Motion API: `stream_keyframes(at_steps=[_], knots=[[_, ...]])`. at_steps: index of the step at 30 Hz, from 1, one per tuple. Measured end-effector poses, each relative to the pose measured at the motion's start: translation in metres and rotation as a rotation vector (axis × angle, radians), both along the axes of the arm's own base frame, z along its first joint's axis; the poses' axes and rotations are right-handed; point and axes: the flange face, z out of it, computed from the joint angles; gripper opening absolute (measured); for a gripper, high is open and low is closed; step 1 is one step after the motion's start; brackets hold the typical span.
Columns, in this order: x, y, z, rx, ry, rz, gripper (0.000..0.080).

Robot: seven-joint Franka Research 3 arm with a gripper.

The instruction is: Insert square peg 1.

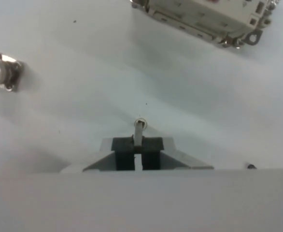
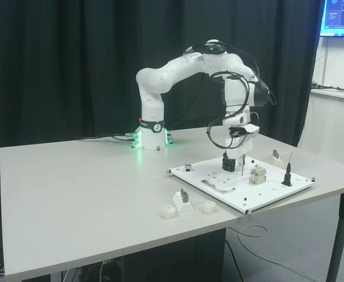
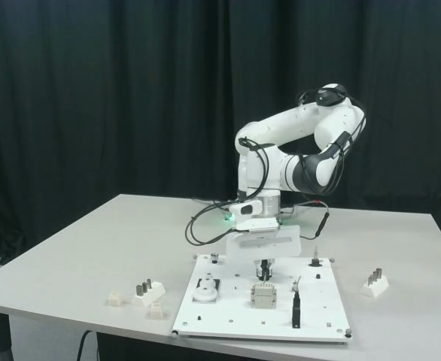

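Observation:
My gripper (image 1: 138,151) is shut on a thin grey peg (image 1: 139,126), which points straight down between the black fingers (image 1: 123,153). The peg hangs just above the white assembly board (image 1: 83,96); I cannot tell whether its tip touches the board. From the first room view the gripper (image 2: 240,154) hovers over the board's (image 2: 189,173) middle, with the peg (image 2: 241,165) below it. The second room view puts the gripper (image 3: 264,268) directly behind a grey-white connector block (image 3: 262,295) on the board (image 3: 228,316).
The connector block (image 1: 204,17) (image 2: 257,175) stands near the peg, and a small metal fitting (image 1: 1,71) lies further off. White gears (image 2: 222,182) and a black upright plug (image 2: 287,178) sit on the board. Small white peg holders (image 2: 182,202) (image 3: 373,282) stand on the grey table.

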Motion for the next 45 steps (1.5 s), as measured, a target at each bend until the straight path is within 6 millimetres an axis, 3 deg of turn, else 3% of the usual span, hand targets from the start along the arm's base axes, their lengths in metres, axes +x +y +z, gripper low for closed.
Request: stream_keyframes(at_steps=[28, 45], knots=[[0.0033, 0.0002, 0.001, -0.012, 0.026, 0.092, 0.0028], [0.0046, -0.0021, 0.0012, 0.006, 0.036, 0.02, 0.0028]])
